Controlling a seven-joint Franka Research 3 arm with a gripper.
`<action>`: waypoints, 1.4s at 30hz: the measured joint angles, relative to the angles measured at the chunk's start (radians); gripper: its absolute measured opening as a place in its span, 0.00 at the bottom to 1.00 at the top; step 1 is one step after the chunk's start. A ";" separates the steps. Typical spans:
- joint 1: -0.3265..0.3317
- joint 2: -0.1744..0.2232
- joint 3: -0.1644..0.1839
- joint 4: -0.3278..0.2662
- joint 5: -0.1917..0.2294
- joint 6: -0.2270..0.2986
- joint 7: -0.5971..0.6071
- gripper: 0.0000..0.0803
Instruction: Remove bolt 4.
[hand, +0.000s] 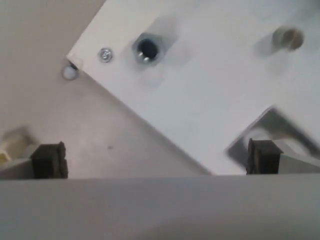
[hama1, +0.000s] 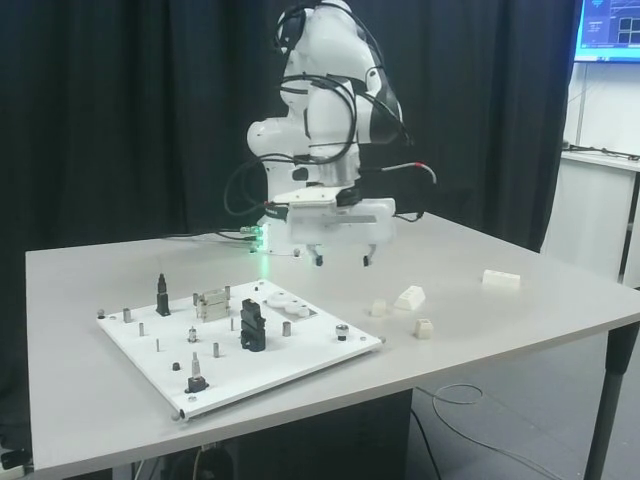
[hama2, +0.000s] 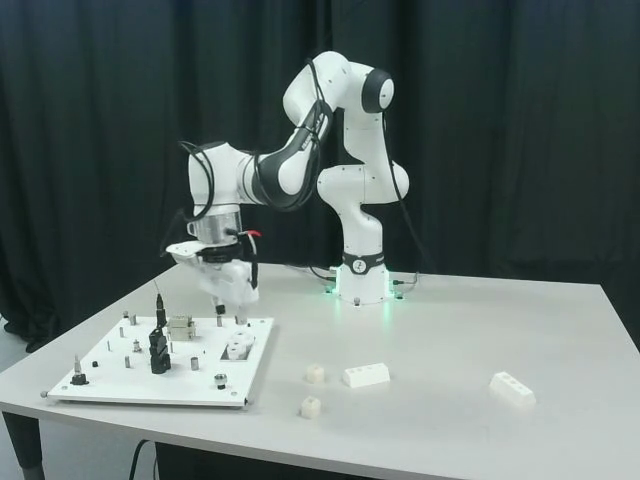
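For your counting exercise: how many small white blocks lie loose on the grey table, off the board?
4: two small blocks and a longer one near the board, and one farther off. None looks hidden.

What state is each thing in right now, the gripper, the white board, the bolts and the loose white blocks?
Gripper: open, empty, hanging above the board's far edge.
White assembly board: flat on the grey table.
Hex-headed bolt near the board's corner: seated upright in the board.
Loose white blocks: lying on the table beside the board.
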 joint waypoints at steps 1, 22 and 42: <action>0.001 0.004 0.005 0.000 0.008 0.005 0.028 1.00; 0.003 0.151 0.043 0.035 0.117 0.198 0.445 1.00; -0.019 0.211 0.043 0.054 0.117 0.203 0.473 1.00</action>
